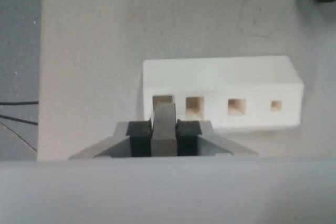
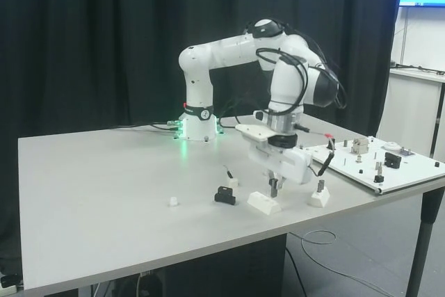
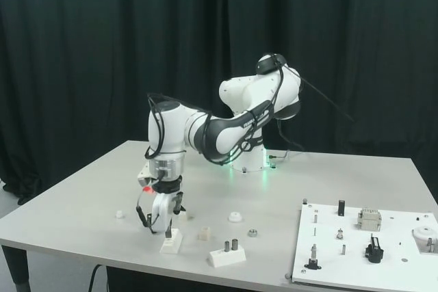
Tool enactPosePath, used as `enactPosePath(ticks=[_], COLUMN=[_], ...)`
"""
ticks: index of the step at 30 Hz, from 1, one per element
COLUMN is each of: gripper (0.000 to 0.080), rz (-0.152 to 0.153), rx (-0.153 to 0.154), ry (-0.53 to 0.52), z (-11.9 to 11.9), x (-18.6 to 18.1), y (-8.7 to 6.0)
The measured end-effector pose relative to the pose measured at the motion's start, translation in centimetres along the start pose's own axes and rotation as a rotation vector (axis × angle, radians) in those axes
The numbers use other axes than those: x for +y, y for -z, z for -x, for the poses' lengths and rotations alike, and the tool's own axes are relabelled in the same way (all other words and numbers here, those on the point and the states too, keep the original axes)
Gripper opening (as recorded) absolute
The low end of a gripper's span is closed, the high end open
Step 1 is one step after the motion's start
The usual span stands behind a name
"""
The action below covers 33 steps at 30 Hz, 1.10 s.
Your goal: Insert square peg 4.
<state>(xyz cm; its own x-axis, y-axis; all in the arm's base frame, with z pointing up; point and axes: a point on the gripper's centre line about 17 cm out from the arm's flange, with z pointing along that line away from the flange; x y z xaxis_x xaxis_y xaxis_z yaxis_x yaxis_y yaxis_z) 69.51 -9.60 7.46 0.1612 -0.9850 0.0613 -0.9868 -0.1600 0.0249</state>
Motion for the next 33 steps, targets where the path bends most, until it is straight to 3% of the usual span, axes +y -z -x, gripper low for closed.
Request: enactPosePath(ticks=[6, 12, 26, 33], gripper=[0.0098, 0.0098, 0.0098, 0.0098], rz=[-0.001, -0.005, -0.012, -0.017], rx=[-0.003, 0.000, 0.004, -0.013], ry=[0.004, 0.009, 0.040, 0.106], z=[0.4, 0.7, 1.4, 2.7], x=[0.0, -0.2, -0.6, -0.9], y=[1.7, 2.5, 3.0, 3.0])
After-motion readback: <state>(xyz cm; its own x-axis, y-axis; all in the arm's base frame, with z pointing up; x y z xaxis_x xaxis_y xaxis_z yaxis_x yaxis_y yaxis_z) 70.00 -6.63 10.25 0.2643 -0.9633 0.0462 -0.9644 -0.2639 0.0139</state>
